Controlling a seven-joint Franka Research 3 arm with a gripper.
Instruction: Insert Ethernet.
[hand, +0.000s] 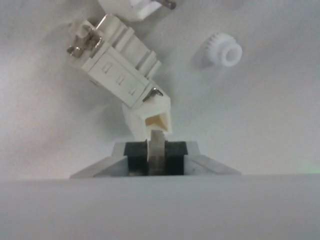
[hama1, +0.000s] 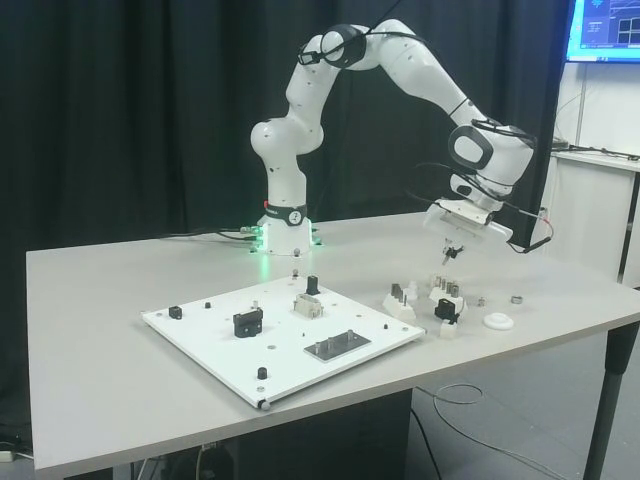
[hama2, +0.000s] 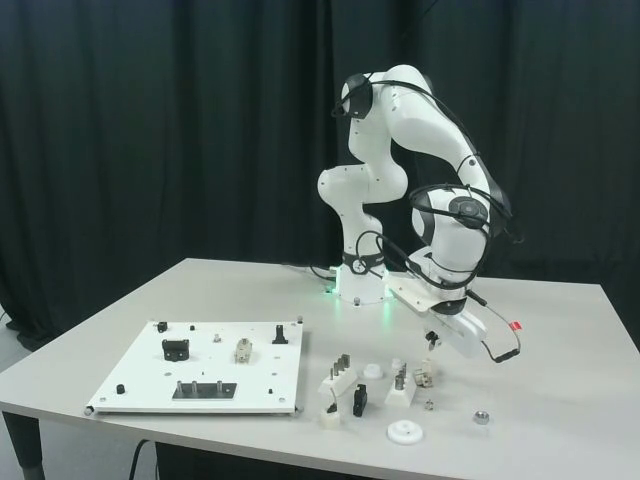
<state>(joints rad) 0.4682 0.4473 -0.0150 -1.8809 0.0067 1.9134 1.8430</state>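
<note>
– Looking at the tool (hand: 156, 157), what is in it?

– From the wrist, the black pads (hand: 135, 155) stand narrow, pressed on either side of a slim grey plug (hand: 157, 137) that sticks out past their tips. I take that to be the Ethernet piece, though its detail is too small to read.

– And where is it hanging?

– Up in the air, clear of the counter (hama1: 100, 300). In the first room view the tool (hama1: 452, 250) is at about 2 o'clock from the white board (hama1: 215, 345), well off its edge, at the end of the white arm (hama1: 420, 60). In the second room view the tool (hama2: 430, 342) is at 3 o'clock from the board (hama2: 145, 365), above the loose parts.

– What lies below it?

– A white holder (hand: 120, 70) with metal pins, lying at a slant on the counter, directly under the plug's tip. The room views show it apart from the tool, not touching. A white gear (hand: 222, 50) lies near the holder, apart from it.

– Does the gear show in the room views?

– Yes, flat on the counter near the front edge: in the first (hama1: 497, 321) it is at 4 o'clock from the tool, in the second (hama2: 405, 432) at 6 o'clock.

– And the board?

– It lies flat on the counter and carries small black and grey fittings. A green light glows at the arm's base (hama1: 282, 240).
</note>
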